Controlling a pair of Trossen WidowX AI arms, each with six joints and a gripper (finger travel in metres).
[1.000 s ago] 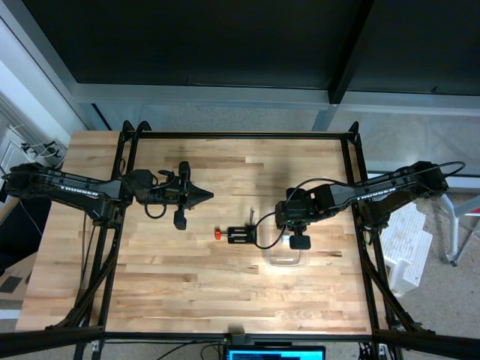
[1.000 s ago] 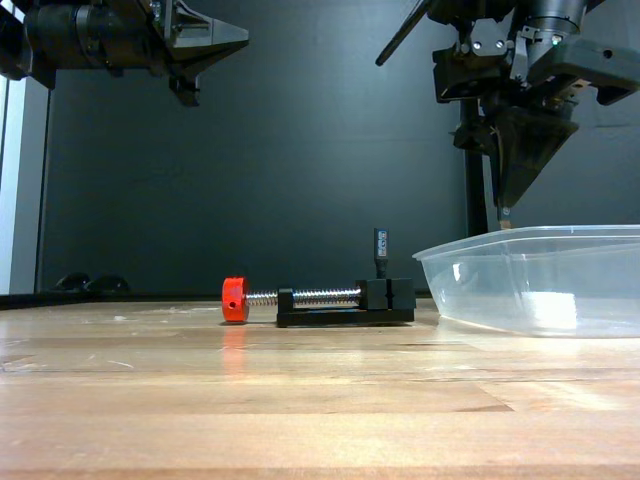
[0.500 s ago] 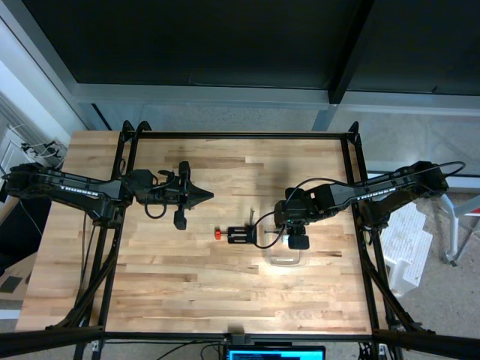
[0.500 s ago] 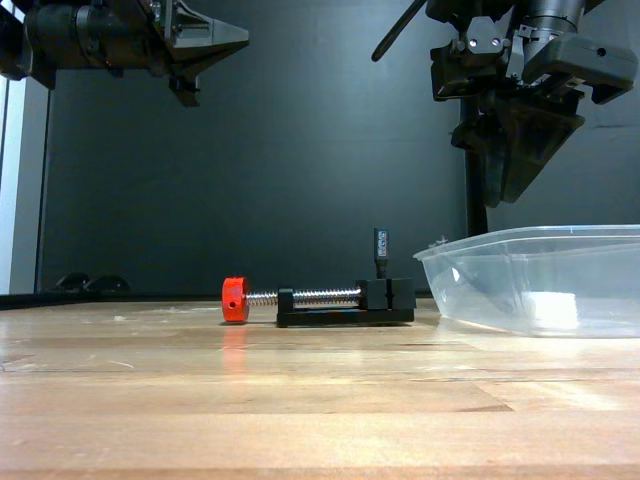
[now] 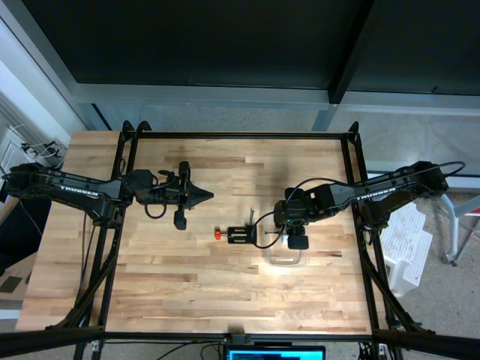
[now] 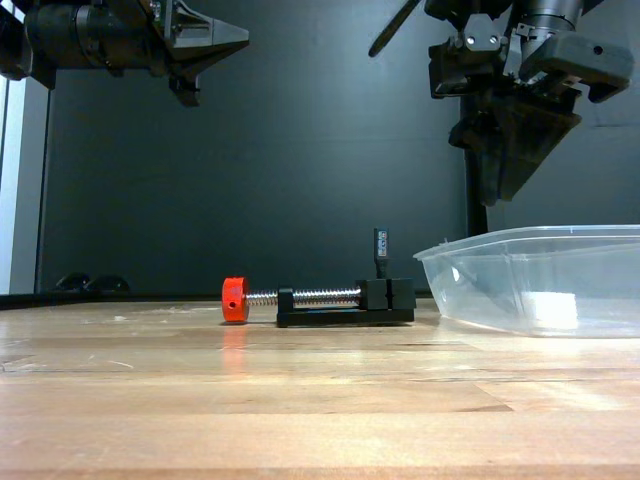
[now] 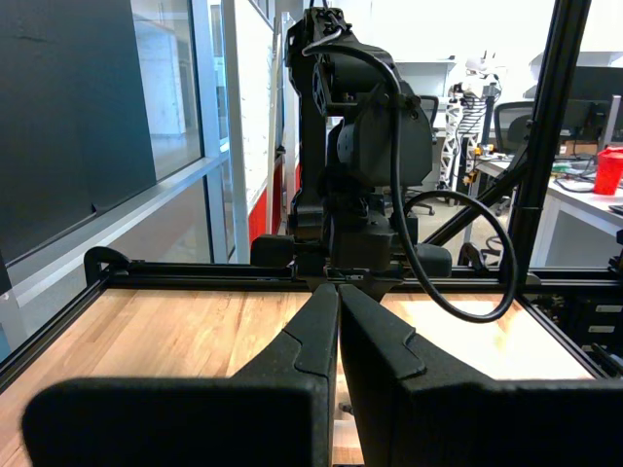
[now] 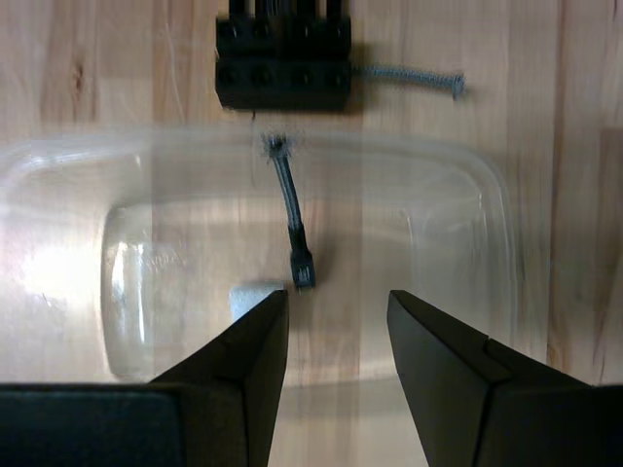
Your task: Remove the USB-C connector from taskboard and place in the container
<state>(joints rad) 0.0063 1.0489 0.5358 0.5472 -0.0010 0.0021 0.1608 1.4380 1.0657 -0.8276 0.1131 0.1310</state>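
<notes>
Two grippers to log before any further motion. Find the right gripper hanging above the container, pointed straight down, fingers spread wide and holding nothing. Find the left gripper parked high over the left part of the desk, well apart from the work, pointed level toward the middle, fingers pressed together on nothing. Locate the USB-C connector inside the container, seemingly resting on the clear floor just beside a small white cube, below the gap between the right gripper's fingers and a little toward the taskboard side. Read its long axis as running from the container wall nearest the taskboard back toward the gripper, roughly square to the line joining the two fingertips, plug end nearer the gripper; treat the far end as blurred and leave its contact with the wall undecided. Note the taskboard just outside that wall, orange-red knob on the left-arm side, a thin grey upright stick standing on its block. Judge the placing as done, or all but done, from the connector lying loose in the tub. Expect the coming move to be a plain retreat: lift straight up, clear of the rim, with no sideways sweep toward the stick. Assign any follow-up to the right arm, by far the nearer; leave the left arm parked.
</notes>
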